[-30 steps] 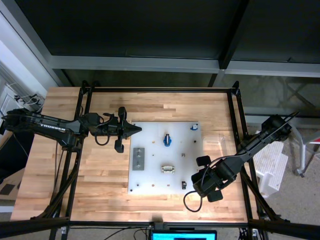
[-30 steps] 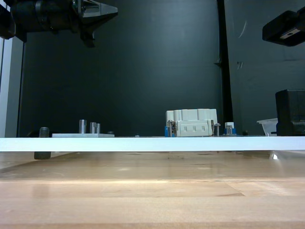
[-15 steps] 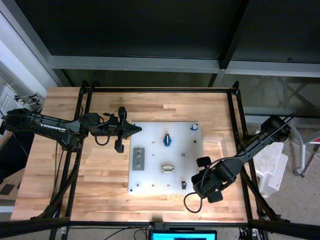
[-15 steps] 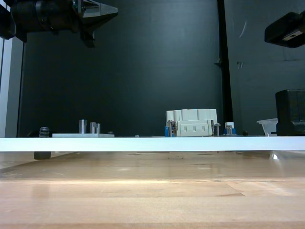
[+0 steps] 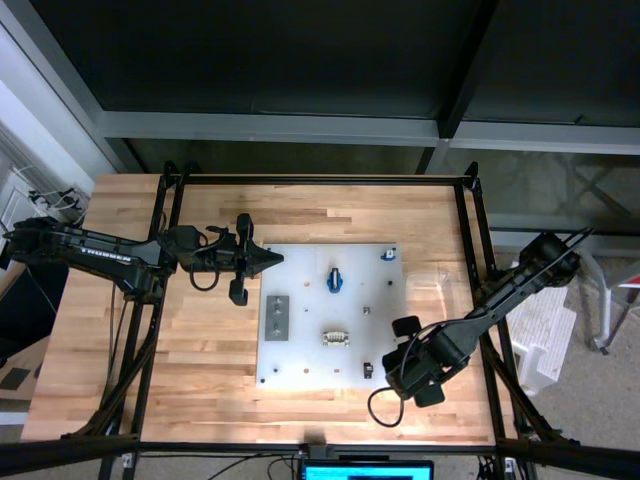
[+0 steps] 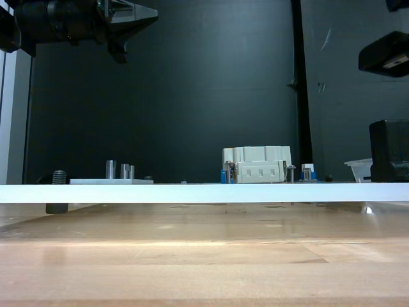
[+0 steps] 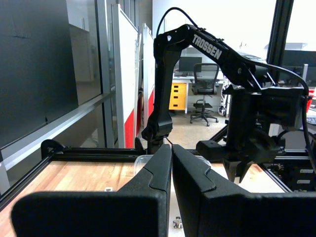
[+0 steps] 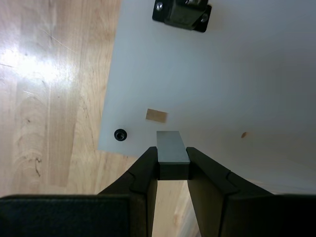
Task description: Pick the 16mm bar and install on taskboard
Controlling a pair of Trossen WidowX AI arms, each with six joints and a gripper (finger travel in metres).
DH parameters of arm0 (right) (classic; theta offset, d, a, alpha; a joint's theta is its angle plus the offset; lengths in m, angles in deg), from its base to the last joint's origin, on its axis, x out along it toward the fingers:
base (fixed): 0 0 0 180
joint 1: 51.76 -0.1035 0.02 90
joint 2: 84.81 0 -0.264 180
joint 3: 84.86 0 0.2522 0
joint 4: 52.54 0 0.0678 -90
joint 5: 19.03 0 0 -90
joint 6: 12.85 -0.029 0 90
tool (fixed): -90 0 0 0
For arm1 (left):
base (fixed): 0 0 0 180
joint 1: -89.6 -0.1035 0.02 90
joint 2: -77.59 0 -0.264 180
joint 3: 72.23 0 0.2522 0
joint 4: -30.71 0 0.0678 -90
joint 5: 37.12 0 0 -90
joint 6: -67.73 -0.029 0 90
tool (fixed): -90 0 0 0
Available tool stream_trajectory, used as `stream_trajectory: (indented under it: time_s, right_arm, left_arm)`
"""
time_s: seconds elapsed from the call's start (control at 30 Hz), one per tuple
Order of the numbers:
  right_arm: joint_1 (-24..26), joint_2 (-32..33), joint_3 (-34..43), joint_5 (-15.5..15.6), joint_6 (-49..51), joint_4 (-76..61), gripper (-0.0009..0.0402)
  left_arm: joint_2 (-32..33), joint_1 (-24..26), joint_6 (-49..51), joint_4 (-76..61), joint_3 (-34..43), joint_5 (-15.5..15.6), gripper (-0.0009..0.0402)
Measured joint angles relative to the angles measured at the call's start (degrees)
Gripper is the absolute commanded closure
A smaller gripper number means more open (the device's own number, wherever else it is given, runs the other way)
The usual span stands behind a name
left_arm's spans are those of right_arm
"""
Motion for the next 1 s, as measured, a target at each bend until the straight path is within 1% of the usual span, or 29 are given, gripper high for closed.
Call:
stream_trajectory:
  time_s: [0.5, 1.0]
  right_arm:
    - [-0.20, 1.77, 0.00, -0.02, 0.07, 0.68, 0.0384]
    - [-0.31, 1.77, -0.68, -0.09, 0.22, 1.46, 0.0384]
  left_arm:
    - [0.00, 0.00, 0.00, 0.02, 0.02, 0.00, 0.0393]
    - [0.00, 0.00, 0.00, 0.04, 0.00, 0.00, 0.0393]
